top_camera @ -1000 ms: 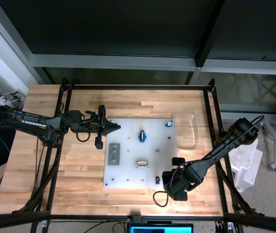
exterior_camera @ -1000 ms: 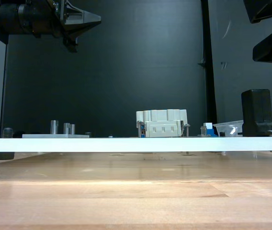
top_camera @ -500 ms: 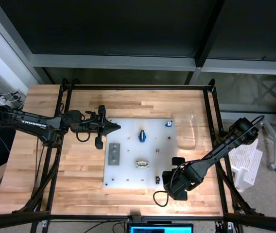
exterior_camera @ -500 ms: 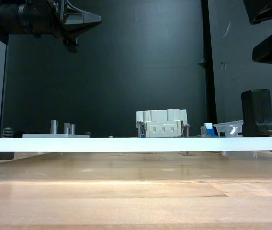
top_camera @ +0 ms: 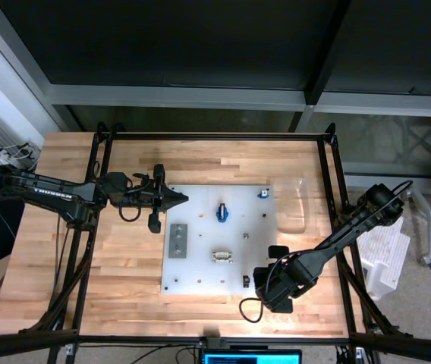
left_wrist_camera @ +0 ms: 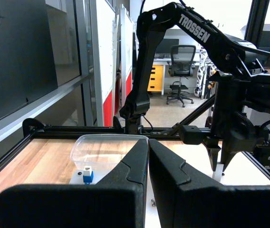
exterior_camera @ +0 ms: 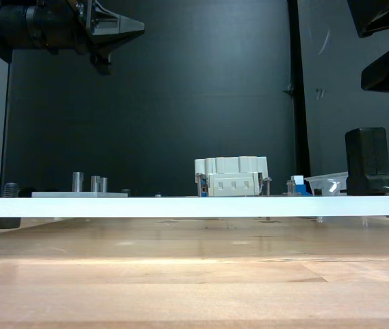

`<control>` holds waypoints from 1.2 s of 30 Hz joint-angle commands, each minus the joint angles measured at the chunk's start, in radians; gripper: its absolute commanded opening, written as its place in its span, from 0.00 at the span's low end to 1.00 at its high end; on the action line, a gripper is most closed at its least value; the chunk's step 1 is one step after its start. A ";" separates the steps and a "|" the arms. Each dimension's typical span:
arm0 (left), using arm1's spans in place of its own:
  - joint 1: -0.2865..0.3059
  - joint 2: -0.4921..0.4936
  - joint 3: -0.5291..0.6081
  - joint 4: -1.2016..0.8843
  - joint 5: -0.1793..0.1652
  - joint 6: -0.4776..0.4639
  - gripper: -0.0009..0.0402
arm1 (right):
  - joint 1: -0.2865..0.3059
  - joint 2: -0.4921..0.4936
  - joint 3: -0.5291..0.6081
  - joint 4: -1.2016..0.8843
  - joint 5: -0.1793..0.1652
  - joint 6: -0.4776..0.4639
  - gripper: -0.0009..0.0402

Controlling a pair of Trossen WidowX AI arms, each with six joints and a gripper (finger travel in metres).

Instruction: Pick the 16mm bar and install on taskboard

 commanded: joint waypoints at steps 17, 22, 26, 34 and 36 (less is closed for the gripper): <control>0.000 0.000 0.000 0.000 0.000 0.000 0.02 | 0.000 0.001 -0.066 0.090 0.000 0.001 0.04; 0.000 0.000 0.000 0.000 0.000 0.000 0.02 | 0.000 0.001 -0.064 0.097 0.000 0.001 0.09; 0.000 0.000 0.000 0.000 0.000 0.000 0.02 | 0.000 0.001 -0.063 0.098 0.000 0.001 0.17; 0.000 0.000 0.000 0.000 0.000 0.000 0.02 | 0.001 0.001 -0.060 0.098 0.000 0.001 0.36; 0.000 0.000 0.000 0.000 0.000 0.000 0.02 | 0.001 0.001 -0.056 0.095 0.000 0.001 0.40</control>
